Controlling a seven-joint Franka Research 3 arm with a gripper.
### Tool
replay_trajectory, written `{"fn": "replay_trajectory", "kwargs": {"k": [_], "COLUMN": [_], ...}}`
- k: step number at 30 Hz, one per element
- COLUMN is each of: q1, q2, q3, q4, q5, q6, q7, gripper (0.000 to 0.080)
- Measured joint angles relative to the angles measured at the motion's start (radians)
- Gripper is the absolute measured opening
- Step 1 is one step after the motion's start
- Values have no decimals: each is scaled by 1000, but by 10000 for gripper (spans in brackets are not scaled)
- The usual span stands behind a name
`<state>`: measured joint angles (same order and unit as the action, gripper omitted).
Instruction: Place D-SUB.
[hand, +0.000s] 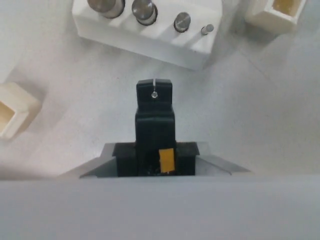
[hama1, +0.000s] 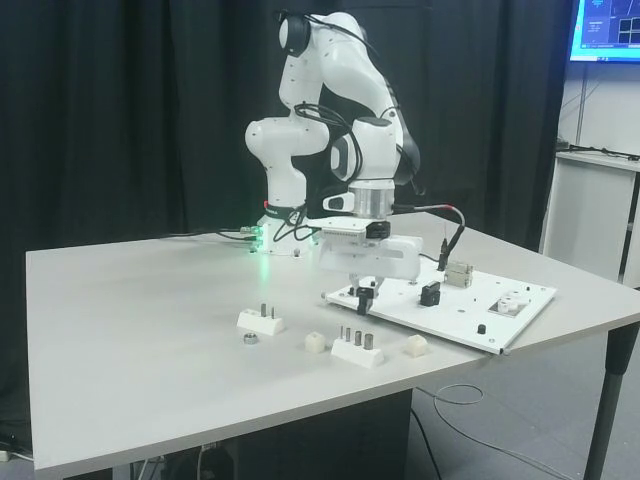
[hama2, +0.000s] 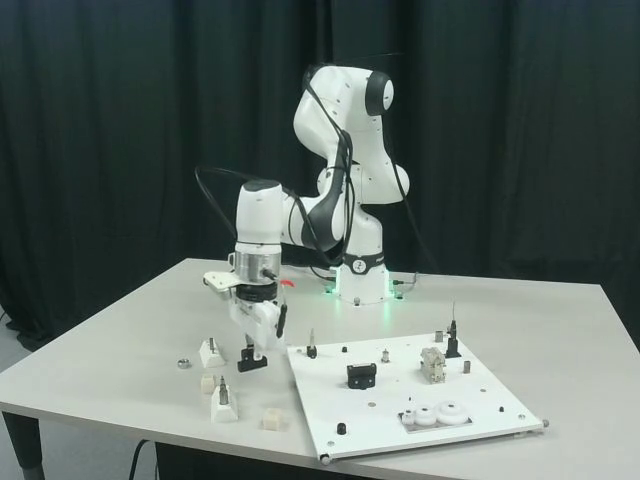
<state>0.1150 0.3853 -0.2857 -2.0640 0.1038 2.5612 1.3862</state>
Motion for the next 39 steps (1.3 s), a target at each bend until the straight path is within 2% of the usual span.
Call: {"fn": "replay_trajectory", "kwargs": {"k": [15, 30, 39], "q1": [0, 0, 0], "q2": [-3, -3, -3], "q3": [-7, -9, -9], "q4": [26, 27, 27], "q5": [0, -3, -27], "q6": [-50, -54, -54], "q7": [-4, -6, -94], "gripper": [154, 154, 154]}}
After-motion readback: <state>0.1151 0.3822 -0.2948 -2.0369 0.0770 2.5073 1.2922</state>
